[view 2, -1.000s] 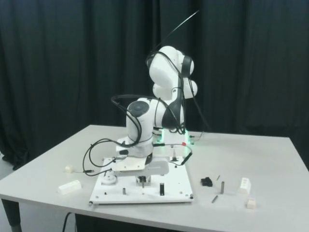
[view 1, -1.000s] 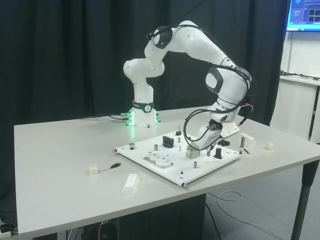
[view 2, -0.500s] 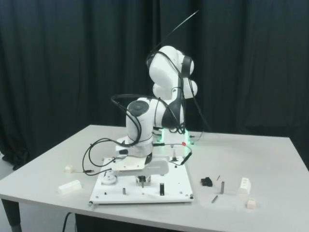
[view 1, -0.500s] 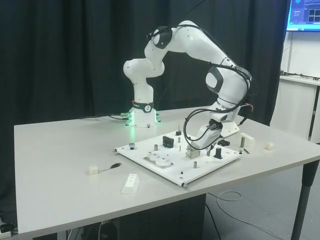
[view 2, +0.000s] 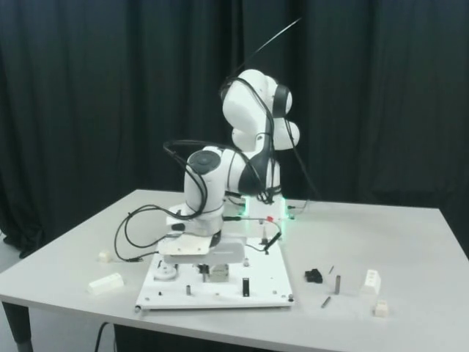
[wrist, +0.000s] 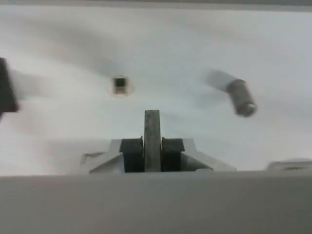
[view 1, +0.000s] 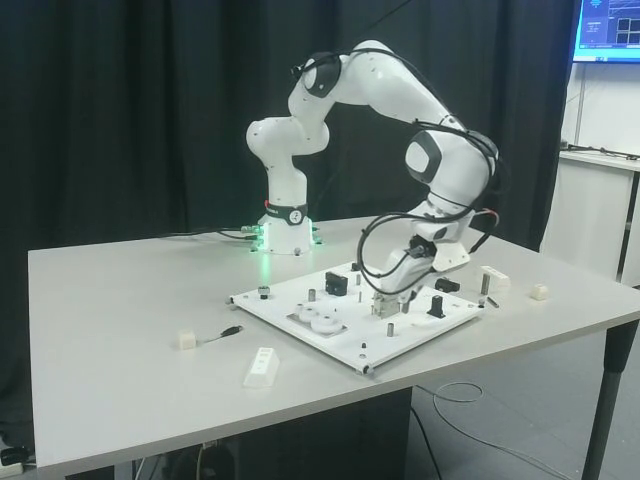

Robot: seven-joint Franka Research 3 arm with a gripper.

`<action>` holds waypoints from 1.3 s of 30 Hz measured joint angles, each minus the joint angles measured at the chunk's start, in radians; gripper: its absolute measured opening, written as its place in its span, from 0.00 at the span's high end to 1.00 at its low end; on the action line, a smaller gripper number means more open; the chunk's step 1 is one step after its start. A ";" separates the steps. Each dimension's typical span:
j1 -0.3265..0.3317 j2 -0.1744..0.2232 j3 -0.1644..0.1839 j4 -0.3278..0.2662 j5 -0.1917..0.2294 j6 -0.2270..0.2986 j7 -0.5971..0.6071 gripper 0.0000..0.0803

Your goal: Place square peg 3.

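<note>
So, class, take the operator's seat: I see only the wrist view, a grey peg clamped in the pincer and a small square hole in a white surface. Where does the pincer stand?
Observer: The pincer hangs low over the middle of a white board on the grey table.
Operator: Anything loose off the board?
Observer: A white block lies on the table in front of the board.
Operator: And on the other side?
Observer: The second room view shows a black part on the table beside the board.
</note>
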 joint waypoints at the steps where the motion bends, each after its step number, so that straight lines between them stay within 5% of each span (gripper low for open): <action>1: -0.005 0.000 0.000 0.001 -0.009 0.000 0.000 0.90; 17: -0.132 -0.001 0.001 0.010 -0.104 0.011 -0.107 0.90; 28: -0.225 0.001 0.001 0.007 -0.097 0.064 -0.214 0.90; 39: -0.278 0.030 -0.005 0.002 -0.026 0.135 -0.320 0.90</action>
